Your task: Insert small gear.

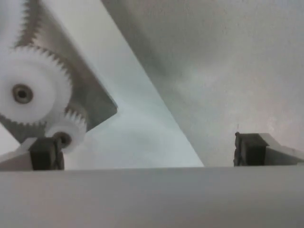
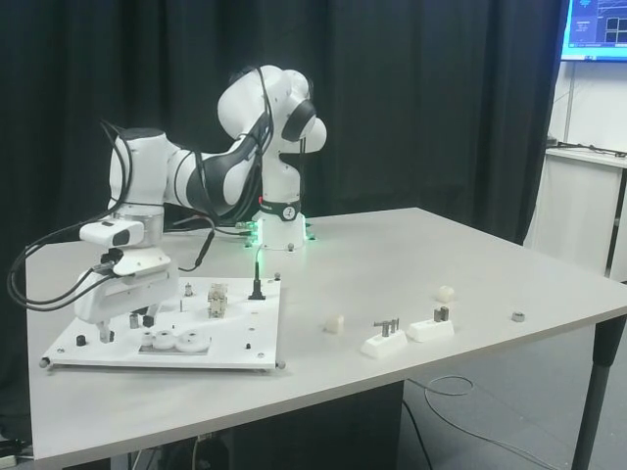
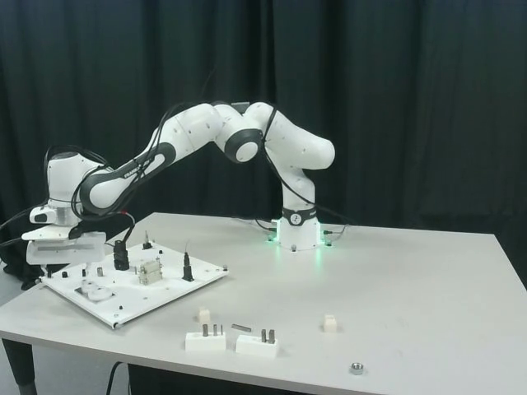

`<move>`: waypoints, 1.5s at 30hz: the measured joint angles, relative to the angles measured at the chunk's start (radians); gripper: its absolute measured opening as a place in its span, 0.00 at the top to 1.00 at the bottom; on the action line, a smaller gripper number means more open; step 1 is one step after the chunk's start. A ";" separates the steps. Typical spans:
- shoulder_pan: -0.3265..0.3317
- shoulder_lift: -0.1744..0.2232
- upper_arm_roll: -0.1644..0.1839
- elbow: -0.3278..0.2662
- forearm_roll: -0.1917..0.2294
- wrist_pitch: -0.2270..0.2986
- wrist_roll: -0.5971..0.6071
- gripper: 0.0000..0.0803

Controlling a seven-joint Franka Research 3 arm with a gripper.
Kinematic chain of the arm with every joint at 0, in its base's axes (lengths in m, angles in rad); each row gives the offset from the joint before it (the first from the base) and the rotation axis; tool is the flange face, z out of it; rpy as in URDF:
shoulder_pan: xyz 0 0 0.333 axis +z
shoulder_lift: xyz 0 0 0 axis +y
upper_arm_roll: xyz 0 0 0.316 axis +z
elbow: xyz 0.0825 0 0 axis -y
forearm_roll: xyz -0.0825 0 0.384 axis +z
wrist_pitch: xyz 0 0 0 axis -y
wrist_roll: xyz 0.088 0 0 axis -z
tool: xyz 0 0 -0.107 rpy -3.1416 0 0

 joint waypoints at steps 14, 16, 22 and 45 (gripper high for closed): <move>-0.017 0.034 0.008 0.036 0.000 0.000 0.004 0.00; -0.020 0.035 0.009 0.039 0.000 -0.001 0.004 0.00; -0.028 0.035 0.018 0.043 0.000 -0.001 0.004 0.00; -0.033 0.032 -0.003 0.135 -0.030 -0.138 0.002 0.00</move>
